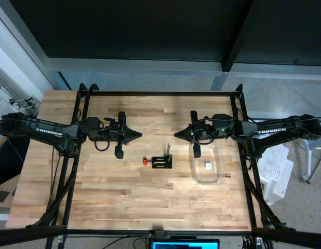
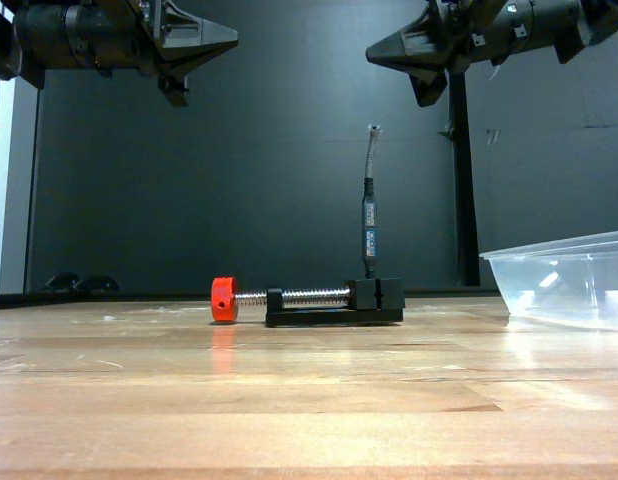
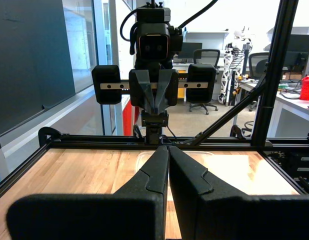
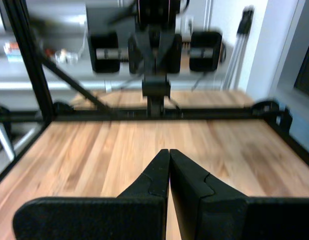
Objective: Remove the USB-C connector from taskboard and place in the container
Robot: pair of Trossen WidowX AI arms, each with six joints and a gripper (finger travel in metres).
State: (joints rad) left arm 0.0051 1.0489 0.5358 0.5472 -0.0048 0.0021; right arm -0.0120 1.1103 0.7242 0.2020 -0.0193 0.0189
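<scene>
The connector (image 2: 370,235) stood upright in the taskboard (image 2: 334,304). The left gripper (image 1: 140,135) and right gripper (image 1: 175,135) hung well above the taskboard, jaws closed.

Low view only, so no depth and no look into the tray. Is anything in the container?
Observer: Yes. The high view shows a small white block lying inside the container.
Operator: Grippers open?
Observer: Both shut in their wrist views: left gripper and right gripper, raised, tips facing each other.
Operator: Where are they versus the taskboard?
Observer: From above, both tips hang beyond the far side of the taskboard, one to each side of it.
</scene>
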